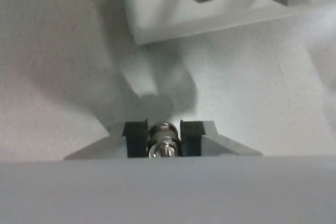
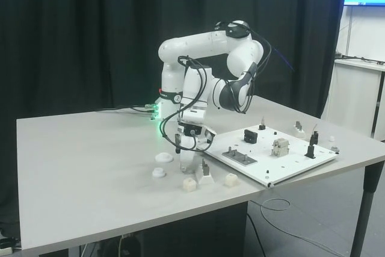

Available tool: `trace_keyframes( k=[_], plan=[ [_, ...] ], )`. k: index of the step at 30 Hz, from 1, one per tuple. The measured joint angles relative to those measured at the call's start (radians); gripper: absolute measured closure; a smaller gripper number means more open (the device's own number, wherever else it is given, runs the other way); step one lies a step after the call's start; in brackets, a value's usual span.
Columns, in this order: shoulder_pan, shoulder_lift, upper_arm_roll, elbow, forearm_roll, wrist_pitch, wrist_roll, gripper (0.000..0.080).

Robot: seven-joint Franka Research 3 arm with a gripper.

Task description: Insert BNC.

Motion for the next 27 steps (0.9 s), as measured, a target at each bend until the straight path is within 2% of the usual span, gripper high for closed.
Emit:
trace_keyframes(
  k=[8, 27],
  plan=[
    [0.000, 0.000, -0.010, 0.007, -0.016, 0.000, 0.000, 0.0678],
    [0.001, 0.002, -0.018, 0.009, -0.024, 0.002, 0.000, 0.0678]
  ],
)
